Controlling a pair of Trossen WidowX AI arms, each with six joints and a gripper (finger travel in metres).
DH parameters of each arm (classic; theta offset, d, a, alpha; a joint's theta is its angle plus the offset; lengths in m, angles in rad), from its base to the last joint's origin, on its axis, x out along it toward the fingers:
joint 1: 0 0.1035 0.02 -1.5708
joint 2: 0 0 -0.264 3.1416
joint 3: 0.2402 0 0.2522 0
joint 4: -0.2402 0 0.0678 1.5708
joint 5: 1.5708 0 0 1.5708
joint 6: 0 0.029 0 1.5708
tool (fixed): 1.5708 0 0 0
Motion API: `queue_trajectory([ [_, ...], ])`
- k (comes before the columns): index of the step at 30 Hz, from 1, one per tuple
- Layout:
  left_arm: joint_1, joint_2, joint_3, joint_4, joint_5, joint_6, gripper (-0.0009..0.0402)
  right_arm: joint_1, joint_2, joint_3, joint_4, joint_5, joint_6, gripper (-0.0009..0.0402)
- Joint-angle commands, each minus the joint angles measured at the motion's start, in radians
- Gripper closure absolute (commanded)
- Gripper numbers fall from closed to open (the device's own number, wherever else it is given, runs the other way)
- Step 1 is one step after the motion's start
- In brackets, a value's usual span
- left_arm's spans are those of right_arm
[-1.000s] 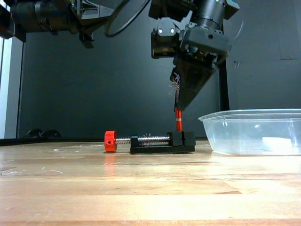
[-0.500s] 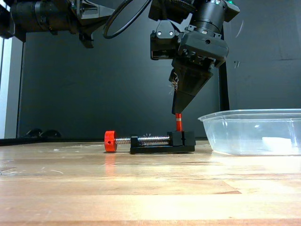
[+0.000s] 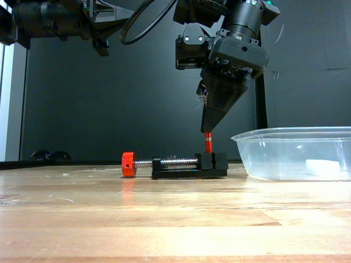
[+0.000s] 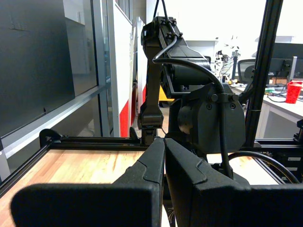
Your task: Remove the RCA connector from the receptacle and place in the container
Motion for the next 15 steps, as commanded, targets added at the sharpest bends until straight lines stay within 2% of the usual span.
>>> queue_trajectory([
  [1,0.000,0.000,0.000,0.000,0.000,0.000,0.0393,0.000,-0.001,0.000,-0.001,-0.001,0.000,0.0317],
  [15,0.000,0.000,0.000,0.000,0.000,0.000,0.0393,0.000,-0.001,0.000,0.000,0.000,-0.003,0.0393],
])
